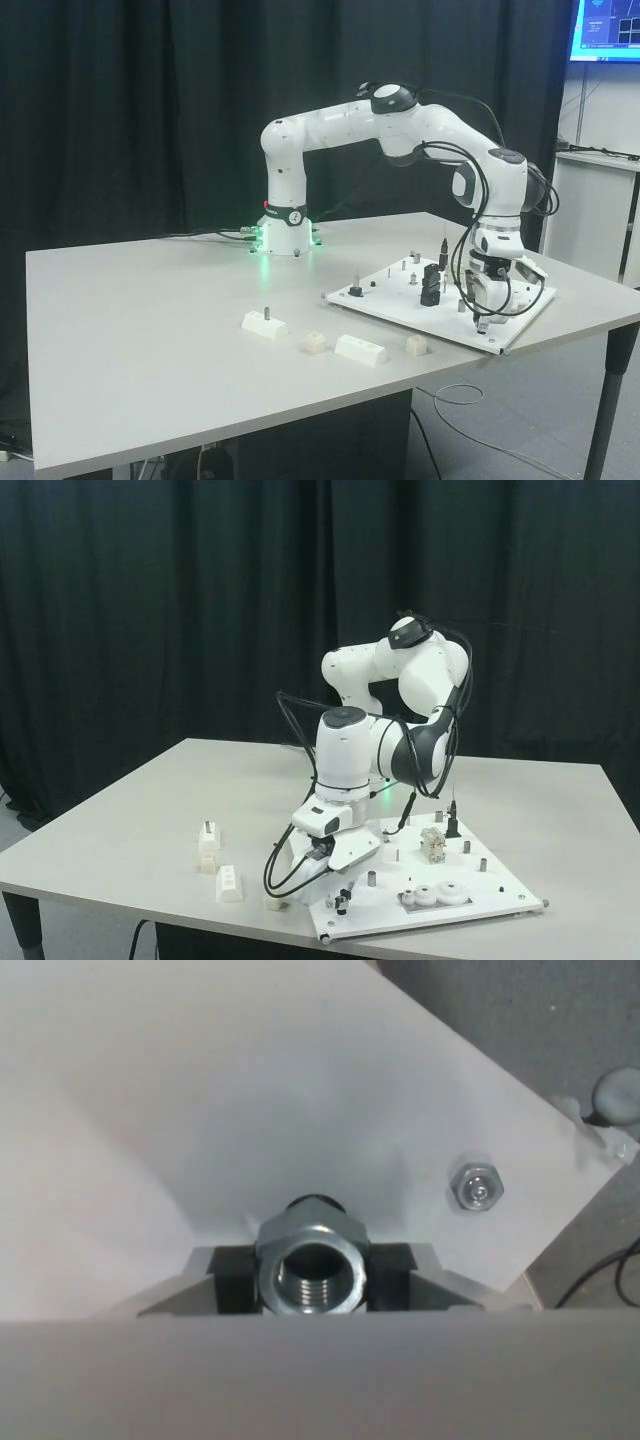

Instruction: Insert bolt 4.

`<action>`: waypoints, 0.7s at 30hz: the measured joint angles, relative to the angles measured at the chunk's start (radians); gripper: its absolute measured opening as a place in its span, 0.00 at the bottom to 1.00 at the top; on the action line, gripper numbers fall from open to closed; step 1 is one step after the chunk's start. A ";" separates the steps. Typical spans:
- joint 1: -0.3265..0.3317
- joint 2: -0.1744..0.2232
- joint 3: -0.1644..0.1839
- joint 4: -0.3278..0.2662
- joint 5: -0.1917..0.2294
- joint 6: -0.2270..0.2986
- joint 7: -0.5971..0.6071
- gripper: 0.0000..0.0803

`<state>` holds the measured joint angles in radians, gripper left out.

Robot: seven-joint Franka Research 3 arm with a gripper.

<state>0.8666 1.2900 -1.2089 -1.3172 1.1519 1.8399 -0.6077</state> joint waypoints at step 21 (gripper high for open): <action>0.003 0.000 0.000 0.000 -0.005 -0.001 0.311 0.28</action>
<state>0.8698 1.2897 -1.2089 -1.3173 1.1472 1.8391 -0.2963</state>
